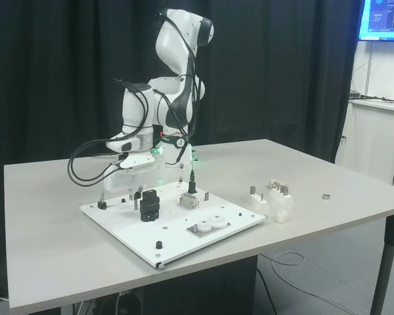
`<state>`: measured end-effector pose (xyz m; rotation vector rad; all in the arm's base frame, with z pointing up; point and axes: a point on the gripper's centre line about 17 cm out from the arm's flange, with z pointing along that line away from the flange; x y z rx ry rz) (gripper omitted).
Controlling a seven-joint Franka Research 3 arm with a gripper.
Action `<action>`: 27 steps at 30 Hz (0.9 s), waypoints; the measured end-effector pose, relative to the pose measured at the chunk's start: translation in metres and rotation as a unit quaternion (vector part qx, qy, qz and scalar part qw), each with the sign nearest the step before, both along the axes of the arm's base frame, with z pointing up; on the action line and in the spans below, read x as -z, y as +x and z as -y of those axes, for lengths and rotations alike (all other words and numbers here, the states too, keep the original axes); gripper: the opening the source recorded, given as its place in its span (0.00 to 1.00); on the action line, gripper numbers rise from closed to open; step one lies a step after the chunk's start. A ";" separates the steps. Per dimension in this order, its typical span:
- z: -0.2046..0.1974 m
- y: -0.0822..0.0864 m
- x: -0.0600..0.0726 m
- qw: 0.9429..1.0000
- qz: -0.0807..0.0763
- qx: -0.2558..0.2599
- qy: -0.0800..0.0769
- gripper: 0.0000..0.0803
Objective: Insert square peg 2.
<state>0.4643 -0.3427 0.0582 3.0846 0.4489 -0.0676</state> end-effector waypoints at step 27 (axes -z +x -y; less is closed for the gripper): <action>0.000 0.001 0.003 0.996 0.017 0.084 0.001 0.09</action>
